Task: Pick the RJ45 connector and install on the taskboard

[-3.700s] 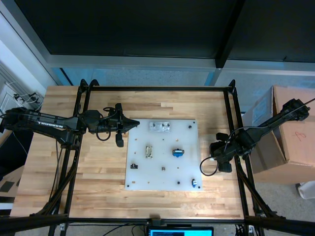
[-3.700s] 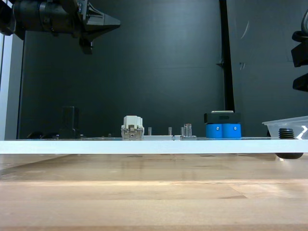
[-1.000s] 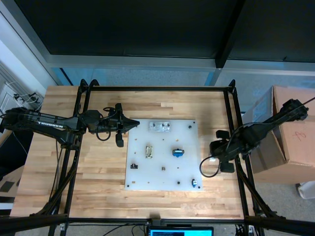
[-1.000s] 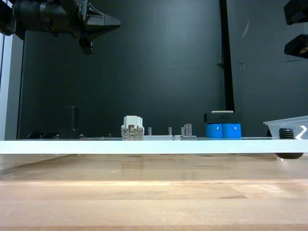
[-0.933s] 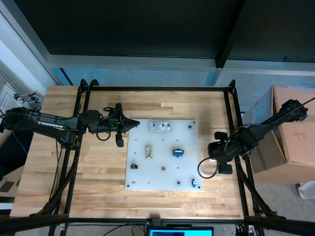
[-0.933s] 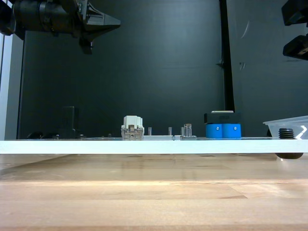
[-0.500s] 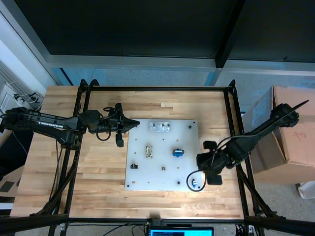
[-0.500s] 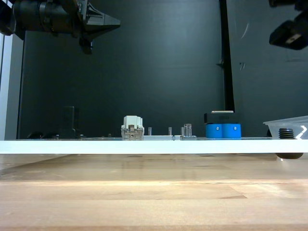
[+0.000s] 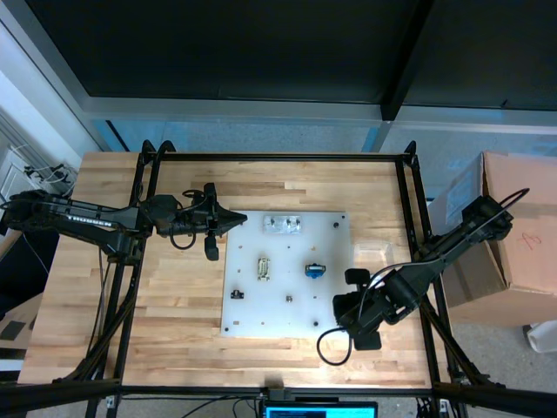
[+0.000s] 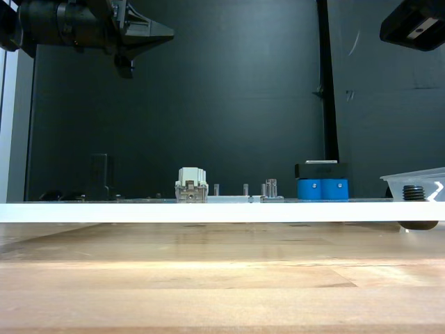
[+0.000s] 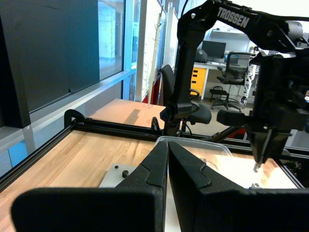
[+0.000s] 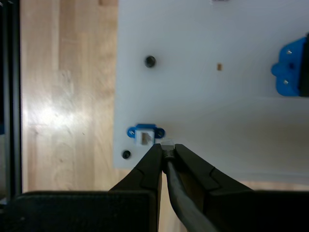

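Overhead light falls evenly on the pale wooden table [image 9: 174,296] and makes the white plastic task board [image 9: 261,318] bright for me. At table height the black left gripper [image 10: 170,30] is a silhouette on a dark backdrop [image 10: 243,104]. My right wrist camera shows glare on the wood, and the black right gripper [image 12: 168,146], pinching the small pale RJ45 connector [image 12: 167,141], looks soft-edged near the lens.

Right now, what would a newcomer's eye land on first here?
The right gripper stands over the near right corner of the white task board, shut on the RJ45 connector, which is held clear of its blue-flanged socket, with the black cable trailing back. The left gripper, shut and empty, hangs high over the board's far left edge.
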Available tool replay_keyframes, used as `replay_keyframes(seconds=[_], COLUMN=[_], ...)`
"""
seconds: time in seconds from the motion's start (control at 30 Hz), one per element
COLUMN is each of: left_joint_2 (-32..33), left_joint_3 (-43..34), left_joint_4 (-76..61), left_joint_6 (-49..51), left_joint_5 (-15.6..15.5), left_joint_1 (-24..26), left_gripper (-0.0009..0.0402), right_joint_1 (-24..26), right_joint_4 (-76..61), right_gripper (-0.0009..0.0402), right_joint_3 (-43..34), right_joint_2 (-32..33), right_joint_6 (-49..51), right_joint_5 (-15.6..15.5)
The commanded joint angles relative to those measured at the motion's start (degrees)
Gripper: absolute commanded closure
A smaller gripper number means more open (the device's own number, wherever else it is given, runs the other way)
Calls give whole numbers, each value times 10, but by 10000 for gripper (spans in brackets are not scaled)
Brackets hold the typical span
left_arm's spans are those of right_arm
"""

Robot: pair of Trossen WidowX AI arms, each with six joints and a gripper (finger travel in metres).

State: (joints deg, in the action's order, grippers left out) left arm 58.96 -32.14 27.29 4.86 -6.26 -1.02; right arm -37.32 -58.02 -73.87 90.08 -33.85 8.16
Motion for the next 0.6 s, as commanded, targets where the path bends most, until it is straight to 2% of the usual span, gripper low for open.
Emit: replay_keyframes(seconds=[0.03, 0.13, 0.6], left_joint_2=[0, 0, 0], left_joint_3=[0, 0, 0], left_joint_4=[0, 0, 0], left_joint_6=[0, 0, 0], left_joint_5=[0, 0, 0], left_joint_1=[0, 0, 0], left_gripper=[393, 393, 393], right_joint_1=[-9, -17, -30], right_joint_4=[13, 15, 24], right_gripper=[393, 393, 393], right_joint_3=[1, 1, 22], right_joint_2=[5, 5, 12], right_joint_6=[-6, -15, -14], right_joint_5=[0, 14, 28])
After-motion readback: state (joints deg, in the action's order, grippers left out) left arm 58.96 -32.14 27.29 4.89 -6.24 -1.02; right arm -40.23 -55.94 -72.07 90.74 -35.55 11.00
